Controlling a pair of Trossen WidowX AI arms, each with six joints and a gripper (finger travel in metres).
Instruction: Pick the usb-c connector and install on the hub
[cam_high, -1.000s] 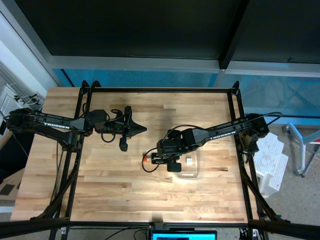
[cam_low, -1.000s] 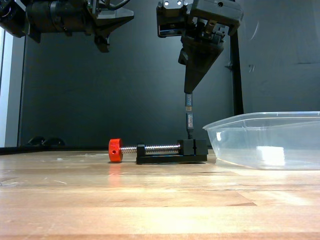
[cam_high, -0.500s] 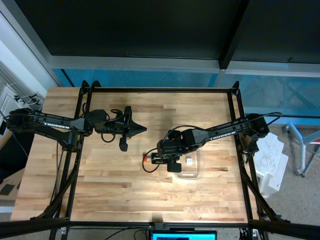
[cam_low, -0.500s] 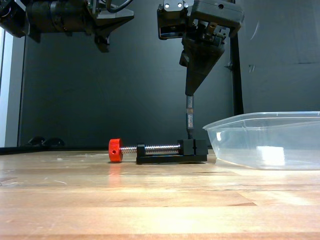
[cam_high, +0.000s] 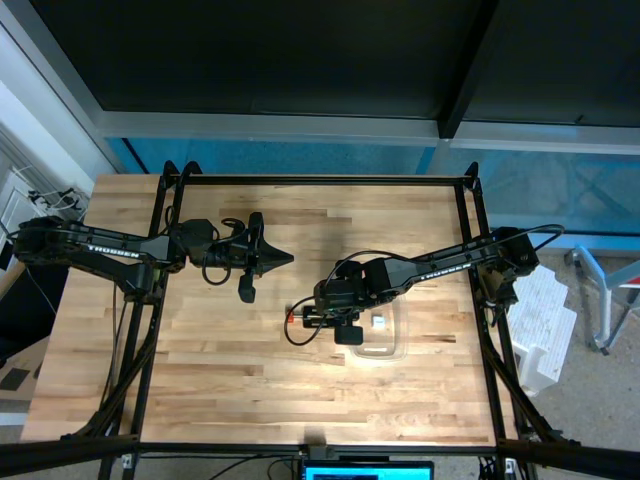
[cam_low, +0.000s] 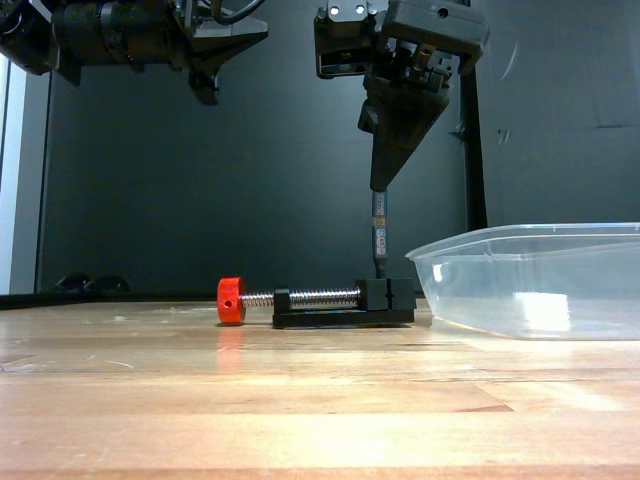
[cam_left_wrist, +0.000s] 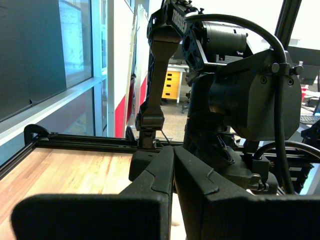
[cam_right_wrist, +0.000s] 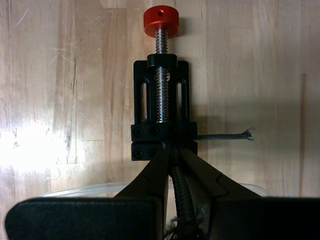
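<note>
Wooden bench (cam_high: 200, 350) carries a black clamp (cam_low: 340, 300) with a red knob (cam_low: 230, 300), just beside a clear plastic tub (cam_low: 530, 280). Our right gripper (cam_low: 380, 186) hangs over the clamp's block end, pinched narrow on the usb-c connector (cam_low: 379, 240). The connector stands upright with its lower end at the clamp's top. We cannot tell whether it is seated, nor make out the hub. Over the last second this gripper has nudged slightly toward the tub and the connector has straightened a little, so we judge alignment under way and insertion not yet done. Our left gripper (cam_high: 283, 258) hovers well apart, fingers pressed together on nothing.
</note>
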